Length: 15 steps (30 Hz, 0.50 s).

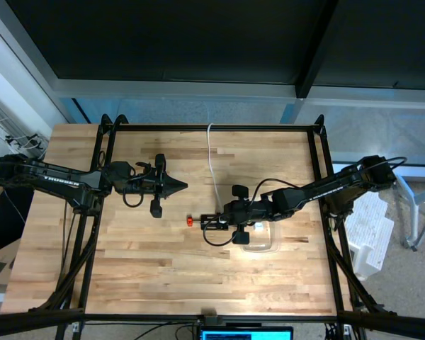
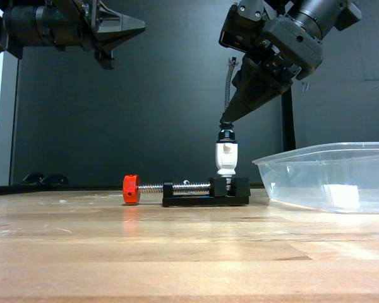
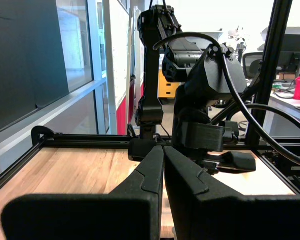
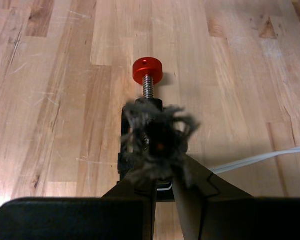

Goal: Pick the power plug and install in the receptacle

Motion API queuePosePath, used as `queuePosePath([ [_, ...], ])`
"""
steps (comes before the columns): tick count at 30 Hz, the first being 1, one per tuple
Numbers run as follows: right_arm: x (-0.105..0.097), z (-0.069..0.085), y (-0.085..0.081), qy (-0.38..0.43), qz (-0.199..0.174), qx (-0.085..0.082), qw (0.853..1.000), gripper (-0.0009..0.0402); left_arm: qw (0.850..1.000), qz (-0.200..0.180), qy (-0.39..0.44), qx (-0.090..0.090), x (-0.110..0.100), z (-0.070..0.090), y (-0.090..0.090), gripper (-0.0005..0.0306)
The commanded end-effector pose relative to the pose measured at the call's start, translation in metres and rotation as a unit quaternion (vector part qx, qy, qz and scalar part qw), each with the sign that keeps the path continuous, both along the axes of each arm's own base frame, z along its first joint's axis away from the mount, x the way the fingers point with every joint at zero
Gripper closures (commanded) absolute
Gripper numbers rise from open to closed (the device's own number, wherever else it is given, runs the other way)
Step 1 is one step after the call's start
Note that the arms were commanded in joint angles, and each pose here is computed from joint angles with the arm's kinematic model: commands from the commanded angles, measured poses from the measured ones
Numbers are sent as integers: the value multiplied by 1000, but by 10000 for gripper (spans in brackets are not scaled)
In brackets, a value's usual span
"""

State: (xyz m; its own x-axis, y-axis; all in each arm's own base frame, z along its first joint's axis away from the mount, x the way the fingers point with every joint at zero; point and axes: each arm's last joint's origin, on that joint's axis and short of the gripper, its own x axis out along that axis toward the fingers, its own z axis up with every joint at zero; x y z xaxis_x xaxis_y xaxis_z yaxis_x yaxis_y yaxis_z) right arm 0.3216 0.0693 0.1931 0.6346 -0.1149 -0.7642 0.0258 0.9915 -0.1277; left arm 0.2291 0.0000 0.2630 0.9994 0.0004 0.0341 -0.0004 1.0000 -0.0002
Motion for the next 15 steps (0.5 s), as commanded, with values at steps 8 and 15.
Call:
queuePosePath([
  [8, 0, -1, 0, 10, 1, 0, 1000, 393, 1000, 0, 0, 0, 0, 0, 0, 300],
  [15, 3, 5, 2, 1, 9, 10, 1000, 387, 1000, 0, 0, 0, 0, 0, 0, 300],
])
